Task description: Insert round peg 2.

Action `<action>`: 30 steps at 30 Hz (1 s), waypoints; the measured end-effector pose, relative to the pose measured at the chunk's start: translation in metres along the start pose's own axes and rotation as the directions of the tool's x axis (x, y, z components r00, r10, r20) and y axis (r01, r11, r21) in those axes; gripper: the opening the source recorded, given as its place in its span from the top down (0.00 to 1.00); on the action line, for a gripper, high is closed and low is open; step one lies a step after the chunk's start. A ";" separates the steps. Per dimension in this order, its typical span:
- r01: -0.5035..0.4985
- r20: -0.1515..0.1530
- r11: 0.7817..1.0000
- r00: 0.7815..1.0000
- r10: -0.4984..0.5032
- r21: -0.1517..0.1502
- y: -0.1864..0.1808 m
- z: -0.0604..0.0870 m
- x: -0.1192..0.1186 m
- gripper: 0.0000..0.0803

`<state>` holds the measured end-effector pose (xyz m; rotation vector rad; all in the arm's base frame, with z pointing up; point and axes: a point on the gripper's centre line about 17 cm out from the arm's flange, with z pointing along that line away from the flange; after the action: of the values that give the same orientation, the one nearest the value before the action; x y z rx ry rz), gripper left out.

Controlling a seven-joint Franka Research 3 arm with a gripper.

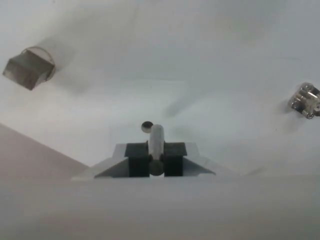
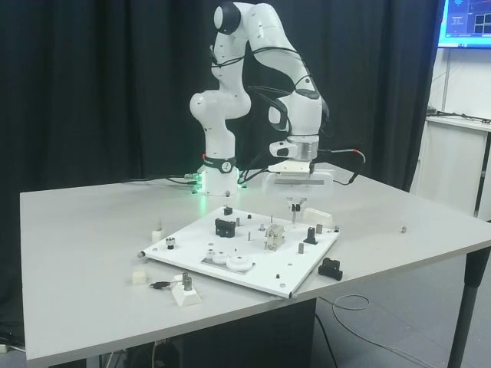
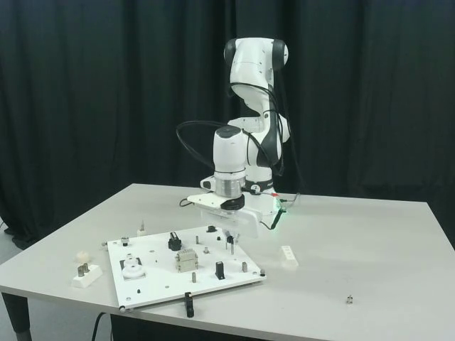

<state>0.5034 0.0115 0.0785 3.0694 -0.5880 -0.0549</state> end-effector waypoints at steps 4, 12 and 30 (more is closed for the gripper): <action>-0.007 -0.008 1.000 1.000 0.007 0.003 0.000 0.003 -0.001 0.93; -0.015 -0.017 1.000 1.000 0.015 0.012 -0.002 0.008 -0.004 0.93; -0.025 -0.049 0.999 0.998 0.027 0.023 -0.005 0.015 -0.006 0.93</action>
<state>0.4994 0.0178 0.0635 3.0742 -0.6301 0.0274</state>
